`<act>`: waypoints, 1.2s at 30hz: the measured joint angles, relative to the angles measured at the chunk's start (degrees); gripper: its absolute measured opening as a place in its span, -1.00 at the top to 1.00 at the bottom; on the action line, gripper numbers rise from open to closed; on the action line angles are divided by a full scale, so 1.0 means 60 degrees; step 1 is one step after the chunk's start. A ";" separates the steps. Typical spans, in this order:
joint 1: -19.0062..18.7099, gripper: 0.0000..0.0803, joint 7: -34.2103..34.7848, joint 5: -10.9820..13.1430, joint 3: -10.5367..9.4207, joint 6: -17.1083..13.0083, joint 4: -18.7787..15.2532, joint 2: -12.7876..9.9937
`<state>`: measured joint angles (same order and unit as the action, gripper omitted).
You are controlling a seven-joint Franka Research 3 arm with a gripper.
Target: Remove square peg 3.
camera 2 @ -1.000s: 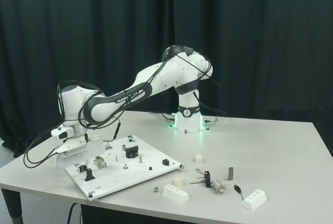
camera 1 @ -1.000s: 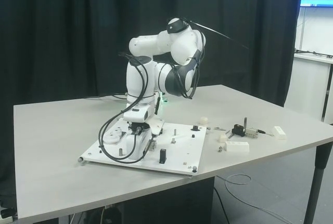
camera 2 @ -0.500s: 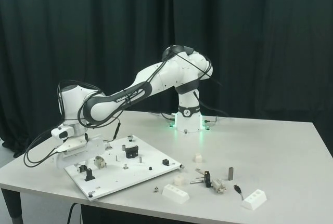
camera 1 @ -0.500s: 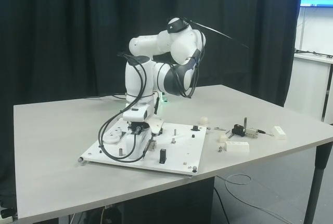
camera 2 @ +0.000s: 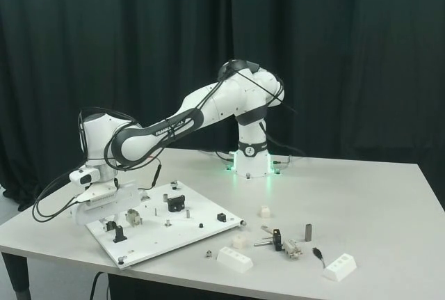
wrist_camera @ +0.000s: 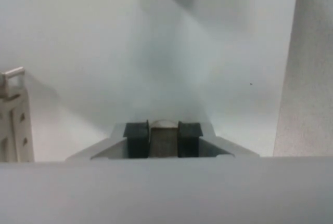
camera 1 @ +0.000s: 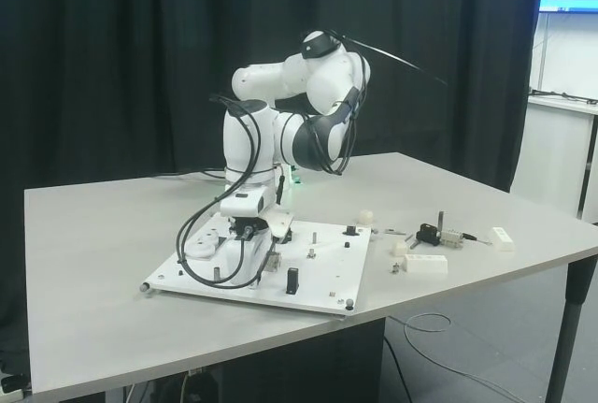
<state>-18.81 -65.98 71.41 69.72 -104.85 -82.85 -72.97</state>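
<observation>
Over the left end of the white board (camera 2: 174, 243), as the second room view had it, the gripper (camera 2: 103, 204) hung low at the end of the white arm (camera 2: 181, 120), which reached across from its base beyond the board. In the wrist view the gripper (wrist_camera: 163, 140) was clenched on square peg 3 (wrist_camera: 164, 144), its black fingertips (wrist_camera: 136, 140) pressed against two opposite sides. The peg stood over the board near that left end, with its long axis running along the fingers and pointing down at the board. Whether its lower end sat in the board or hung free could not be told. It looked grey and flat-sided, with a paler end showing between the fingertips. Further right on the board stood a short black post (camera 2: 119, 233), a black block (camera 2: 176, 204) and a small black piece (camera 2: 220, 217). Off the board's right edge, on the grey table (camera 2: 389, 202), loose parts lay scattered, among them a white block (camera 2: 235, 259) just beside the board and another white block (camera 2: 339, 266) well apart from it
</observation>
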 joint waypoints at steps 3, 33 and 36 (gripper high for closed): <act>-0.0011 0.71 0.0000 0.0001 0.0000 -0.0015 -0.0012 0.0004; -0.0377 0.72 -0.0001 -0.0001 0.0368 -0.0040 -0.0287 0.0030; -0.0482 0.72 -0.0001 0.0000 0.0492 -0.0019 -0.0370 0.0034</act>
<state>-21.70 -65.98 71.41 72.67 -104.96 -85.06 -72.77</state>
